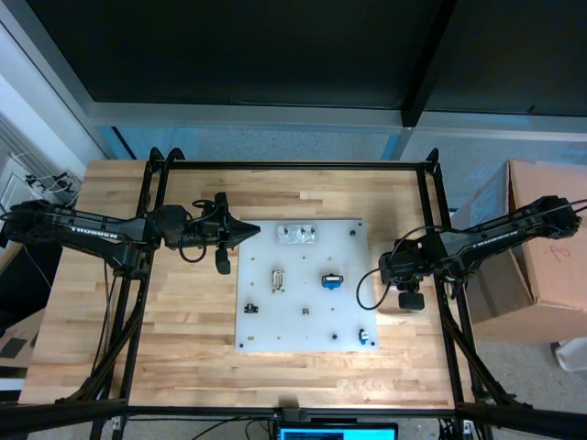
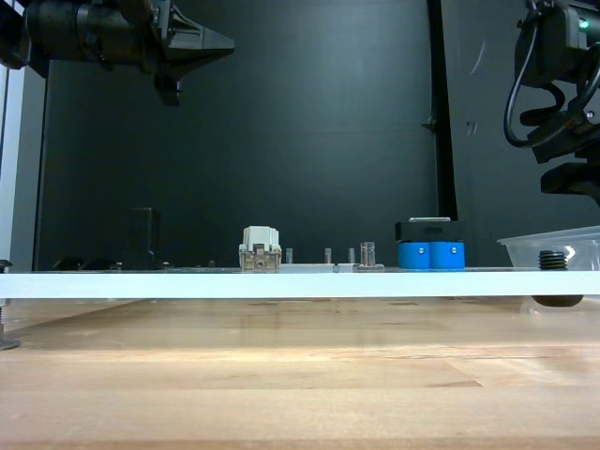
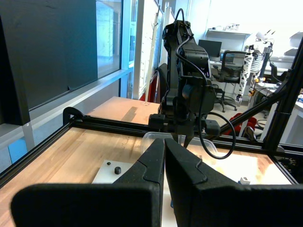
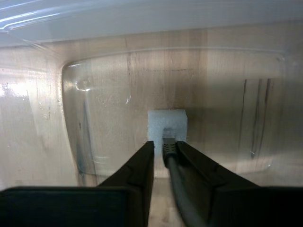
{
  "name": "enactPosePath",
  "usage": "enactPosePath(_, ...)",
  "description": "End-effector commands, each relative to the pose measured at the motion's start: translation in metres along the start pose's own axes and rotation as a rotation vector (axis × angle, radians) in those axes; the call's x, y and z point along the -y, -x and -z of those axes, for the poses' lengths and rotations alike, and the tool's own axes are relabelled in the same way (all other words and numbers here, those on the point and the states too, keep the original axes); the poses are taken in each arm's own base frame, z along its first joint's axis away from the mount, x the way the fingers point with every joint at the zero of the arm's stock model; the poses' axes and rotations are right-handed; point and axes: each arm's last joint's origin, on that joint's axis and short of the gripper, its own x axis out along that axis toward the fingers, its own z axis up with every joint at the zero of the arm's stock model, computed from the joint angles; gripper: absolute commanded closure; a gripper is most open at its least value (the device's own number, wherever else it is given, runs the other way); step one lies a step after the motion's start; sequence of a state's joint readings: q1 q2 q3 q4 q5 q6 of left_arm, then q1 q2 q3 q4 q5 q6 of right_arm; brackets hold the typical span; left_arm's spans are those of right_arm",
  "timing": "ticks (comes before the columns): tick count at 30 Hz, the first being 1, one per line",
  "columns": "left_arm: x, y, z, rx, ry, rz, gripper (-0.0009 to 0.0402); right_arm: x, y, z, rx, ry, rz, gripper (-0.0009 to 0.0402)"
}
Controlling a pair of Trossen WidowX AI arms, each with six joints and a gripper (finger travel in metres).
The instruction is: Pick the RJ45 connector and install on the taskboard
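In the right wrist view, the RJ45 connector (image 4: 167,123), a white block with a black boot and cable, sits between the fingertips of my right gripper (image 4: 164,144), which is shut on the boot. It hangs over the floor of a clear plastic bin (image 4: 94,94); whether it touches that floor I cannot tell. The right gripper (image 1: 410,301) is beyond the right edge of the white taskboard (image 1: 303,330). My left gripper (image 1: 249,230) is shut and holds nothing, raised at the board's rear left edge, with its fingers (image 3: 156,161) pressed together.
On the board stand a grey connector housing (image 1: 277,280), two blue fixtures (image 1: 331,280) (image 1: 367,337) and a metal block (image 1: 297,235). The black frame rails (image 1: 293,166) ring the wooden table. A cardboard box (image 1: 541,247) stands off the right side.
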State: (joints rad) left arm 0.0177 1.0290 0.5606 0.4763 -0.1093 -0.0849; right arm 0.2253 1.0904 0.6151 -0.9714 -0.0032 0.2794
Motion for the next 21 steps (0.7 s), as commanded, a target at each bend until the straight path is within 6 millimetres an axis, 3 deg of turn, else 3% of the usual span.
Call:
enactPosePath(1, 0.000, 0.000, 0.000, 0.001, 0.000, 0.000, 0.0393, 0.000, 0.000, 0.000, 0.001, 0.001, 0.002, 0.0374)
enactPosePath(3, 0.000, 0.000, 0.000, 0.001, 0.000, 0.000, 0.0393, 0.000, 0.000, 0.000, 0.001, 0.002, 0.001, 0.0394)
enactPosePath(10, 0.000, 0.000, 0.000, 0.001, 0.000, 0.000, 0.0393, -0.001, 0.004, -0.001, 0.015, 0.005, -0.003, 0.0390)
enactPosePath(21, 0.000, 0.000, 0.000, 0.000, 0.000, 0.000, 0.0393, -0.002, 0.035, -0.003, 0.048, 0.007, 0.002, 0.0393)
